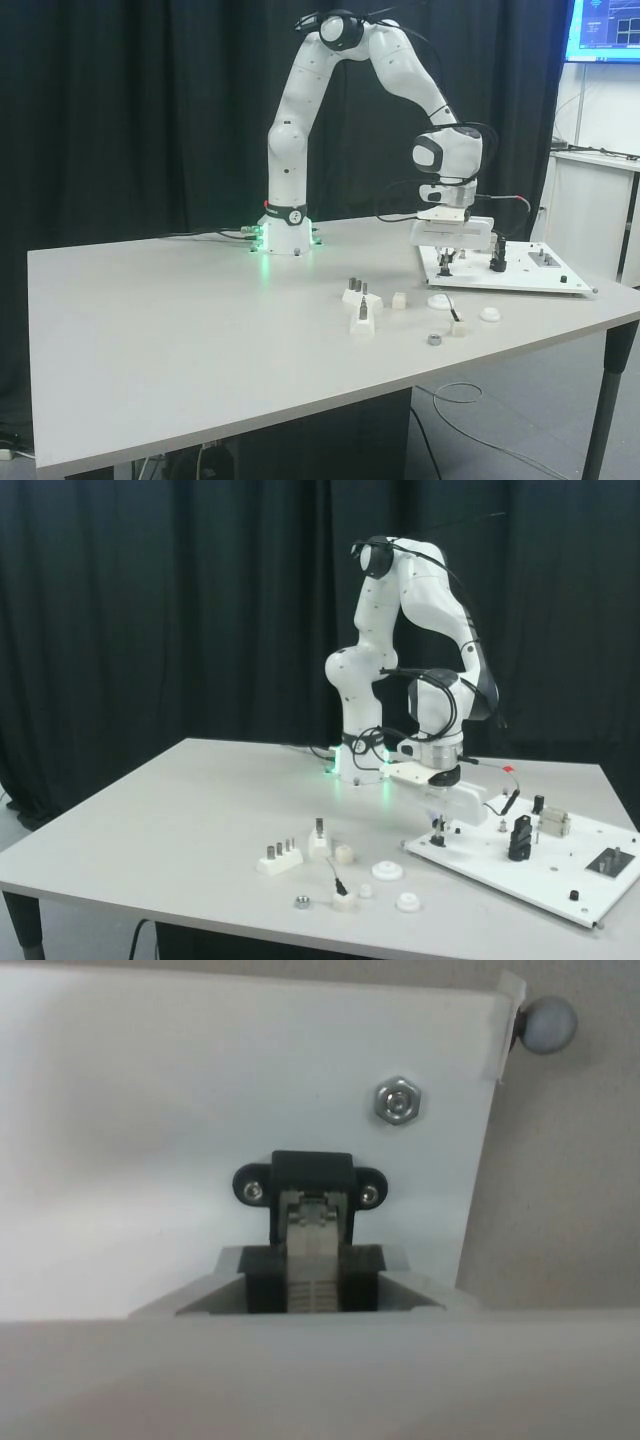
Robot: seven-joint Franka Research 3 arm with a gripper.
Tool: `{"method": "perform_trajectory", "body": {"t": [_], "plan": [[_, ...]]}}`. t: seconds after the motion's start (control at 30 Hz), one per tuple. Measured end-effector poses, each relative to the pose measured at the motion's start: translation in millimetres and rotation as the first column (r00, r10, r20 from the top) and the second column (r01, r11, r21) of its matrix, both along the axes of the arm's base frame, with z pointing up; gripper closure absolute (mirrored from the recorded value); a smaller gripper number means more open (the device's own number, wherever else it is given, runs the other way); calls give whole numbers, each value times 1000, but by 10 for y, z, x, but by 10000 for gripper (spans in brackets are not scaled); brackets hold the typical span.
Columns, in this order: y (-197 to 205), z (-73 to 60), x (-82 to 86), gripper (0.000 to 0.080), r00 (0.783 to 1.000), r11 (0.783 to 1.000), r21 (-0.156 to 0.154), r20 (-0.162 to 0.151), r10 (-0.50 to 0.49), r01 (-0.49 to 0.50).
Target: Insert Ethernet.
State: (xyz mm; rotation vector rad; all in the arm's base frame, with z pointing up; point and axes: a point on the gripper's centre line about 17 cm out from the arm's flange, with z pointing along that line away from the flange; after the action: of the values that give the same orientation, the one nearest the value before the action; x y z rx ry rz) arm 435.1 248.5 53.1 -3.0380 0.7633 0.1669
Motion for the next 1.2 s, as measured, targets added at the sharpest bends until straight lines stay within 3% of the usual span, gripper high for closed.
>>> {"method": "perform_trajectory", "body": {"t": [0.4,1.2], "plan": [[-17,-62,20,698,1000,1000,-9,20,5,-5],[-22,-70,23,698,1000,1000,-14,25,14,-14]]}}
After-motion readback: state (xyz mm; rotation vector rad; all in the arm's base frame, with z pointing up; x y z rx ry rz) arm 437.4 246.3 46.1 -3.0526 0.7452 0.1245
